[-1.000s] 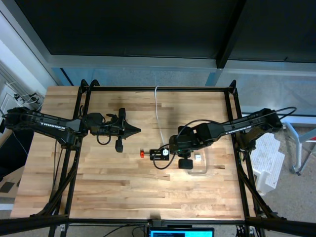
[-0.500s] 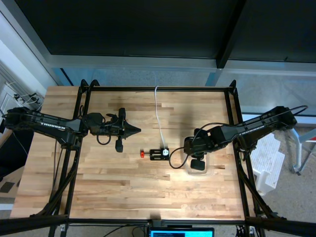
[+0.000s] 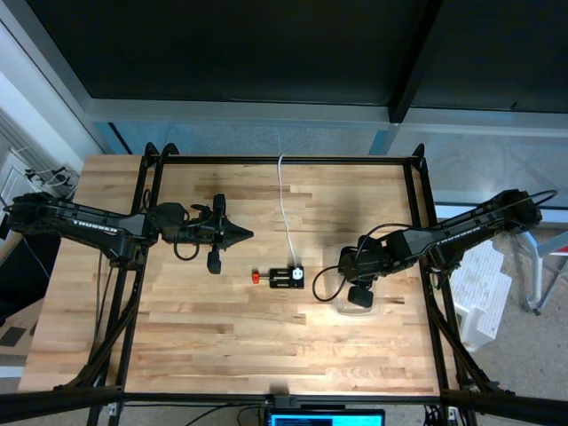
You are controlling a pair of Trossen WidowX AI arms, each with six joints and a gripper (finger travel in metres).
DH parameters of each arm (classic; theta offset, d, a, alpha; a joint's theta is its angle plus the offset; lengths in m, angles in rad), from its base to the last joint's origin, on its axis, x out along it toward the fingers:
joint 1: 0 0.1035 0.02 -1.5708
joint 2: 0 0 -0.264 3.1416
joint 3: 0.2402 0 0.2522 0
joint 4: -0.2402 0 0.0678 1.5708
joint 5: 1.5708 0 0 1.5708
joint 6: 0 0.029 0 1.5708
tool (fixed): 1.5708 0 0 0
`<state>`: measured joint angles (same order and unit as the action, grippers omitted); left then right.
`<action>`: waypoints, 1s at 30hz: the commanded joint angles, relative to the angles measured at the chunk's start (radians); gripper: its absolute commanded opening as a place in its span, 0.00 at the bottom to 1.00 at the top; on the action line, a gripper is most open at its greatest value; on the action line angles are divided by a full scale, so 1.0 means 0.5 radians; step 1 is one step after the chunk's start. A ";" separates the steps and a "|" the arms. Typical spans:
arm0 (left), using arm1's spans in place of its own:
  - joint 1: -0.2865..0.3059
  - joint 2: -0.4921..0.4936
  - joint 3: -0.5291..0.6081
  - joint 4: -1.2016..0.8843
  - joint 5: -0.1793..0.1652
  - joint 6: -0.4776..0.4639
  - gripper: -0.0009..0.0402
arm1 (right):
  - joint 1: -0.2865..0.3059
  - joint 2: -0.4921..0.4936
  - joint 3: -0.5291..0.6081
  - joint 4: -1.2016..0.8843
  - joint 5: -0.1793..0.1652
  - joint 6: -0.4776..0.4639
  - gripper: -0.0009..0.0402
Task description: Remove the power plug from the receptacle and place in the container
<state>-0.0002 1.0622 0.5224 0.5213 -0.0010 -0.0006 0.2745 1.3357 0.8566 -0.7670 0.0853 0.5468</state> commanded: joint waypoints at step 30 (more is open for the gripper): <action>0.000 0.000 0.001 -0.001 0.001 0.001 0.02 | -0.006 -0.123 0.084 -0.117 0.003 0.043 0.51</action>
<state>-0.0002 1.0622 0.5228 0.5209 -0.0010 -0.0002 0.2710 1.2789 0.8890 -0.8116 0.0856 0.5705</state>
